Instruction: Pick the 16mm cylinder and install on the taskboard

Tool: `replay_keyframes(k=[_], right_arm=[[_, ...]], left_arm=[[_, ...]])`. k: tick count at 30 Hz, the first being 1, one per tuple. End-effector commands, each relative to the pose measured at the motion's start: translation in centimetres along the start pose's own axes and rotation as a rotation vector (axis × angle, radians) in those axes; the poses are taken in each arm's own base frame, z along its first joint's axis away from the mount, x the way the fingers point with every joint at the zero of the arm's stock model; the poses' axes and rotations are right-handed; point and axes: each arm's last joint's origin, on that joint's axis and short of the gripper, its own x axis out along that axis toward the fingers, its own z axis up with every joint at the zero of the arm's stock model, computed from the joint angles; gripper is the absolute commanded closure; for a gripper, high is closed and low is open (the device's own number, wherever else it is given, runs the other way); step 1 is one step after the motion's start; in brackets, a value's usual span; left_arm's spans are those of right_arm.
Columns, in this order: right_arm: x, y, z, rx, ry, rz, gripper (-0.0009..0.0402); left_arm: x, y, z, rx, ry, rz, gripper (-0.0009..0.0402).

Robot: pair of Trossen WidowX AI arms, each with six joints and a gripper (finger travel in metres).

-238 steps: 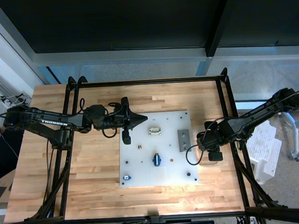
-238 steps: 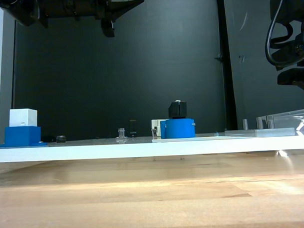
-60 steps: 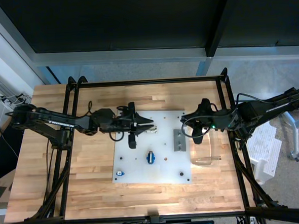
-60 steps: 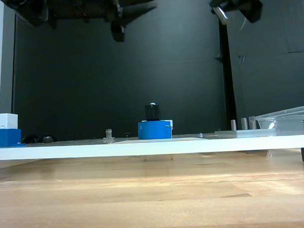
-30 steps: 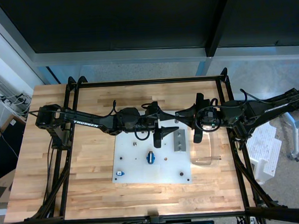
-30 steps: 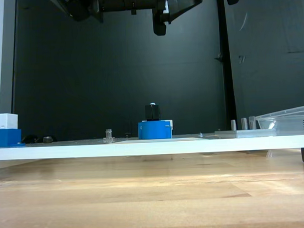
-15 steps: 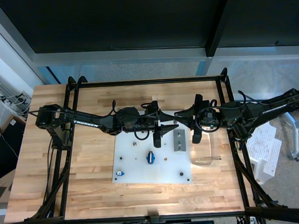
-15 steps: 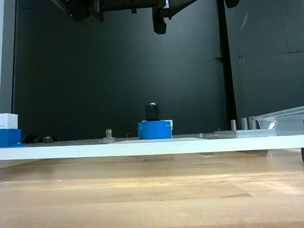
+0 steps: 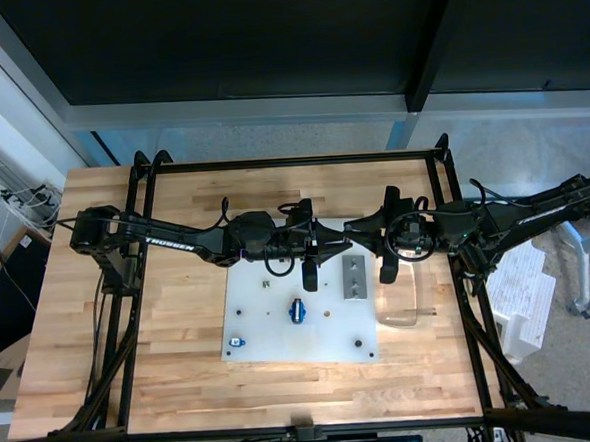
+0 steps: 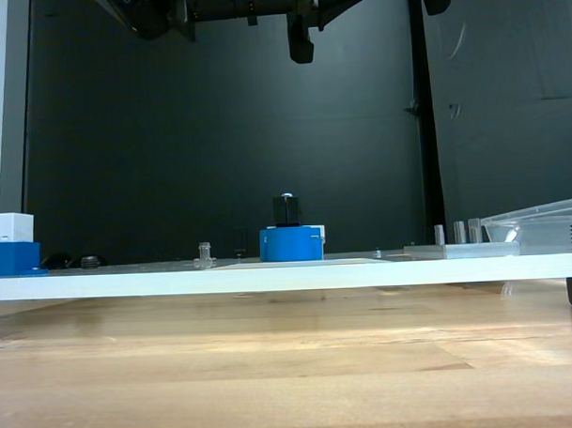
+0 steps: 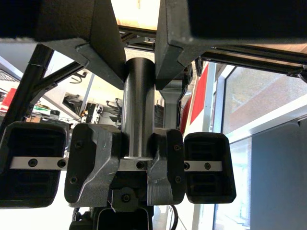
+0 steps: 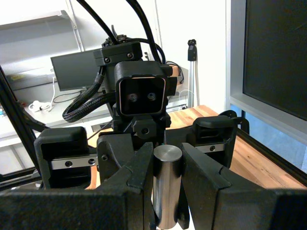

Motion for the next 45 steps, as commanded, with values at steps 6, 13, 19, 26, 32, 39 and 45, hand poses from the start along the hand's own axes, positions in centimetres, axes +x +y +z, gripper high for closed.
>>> replay_keyframes(k=[6,13,19,26,32,39,45], right_arm=[[0.0,0.0,0.0,0.003,0.000,-0.001,0.0393],[0.0,0.0,0.0,0.001,0.005,-0.002,0.0343],[0.0,0.0,0.0,0.009,0.005,-0.002,0.0241],[-0.1,0.1,0.4,0.030,0.031,0.014,0.0165],[-0.6,0.1,0.3,0.072,0.198,0.058,0.0155],[-0.1,0.4,-1.0,0.055,0.505,0.038,0.0155],[1.8,1.3,-1.9,0.007,0.670,0.031,0.0155]], left_arm=[[0.0,0.0,-0.1,-0.001,0.012,-0.020,0.0376],[0.0,-0.1,-0.1,0.000,0.013,-0.021,0.0392],[0.0,-0.1,-0.2,0.001,0.022,-0.020,0.0388],[-0.1,0.1,-1.2,0.015,0.135,-0.027,0.0393],[-0.5,0.1,-2.9,0.013,0.317,-0.064,0.0393],[-1.1,0.2,-4.2,0.004,0.482,-0.123,0.0393],[-1.5,0.1,-4.8,0.014,0.560,-0.147,0.0392]])
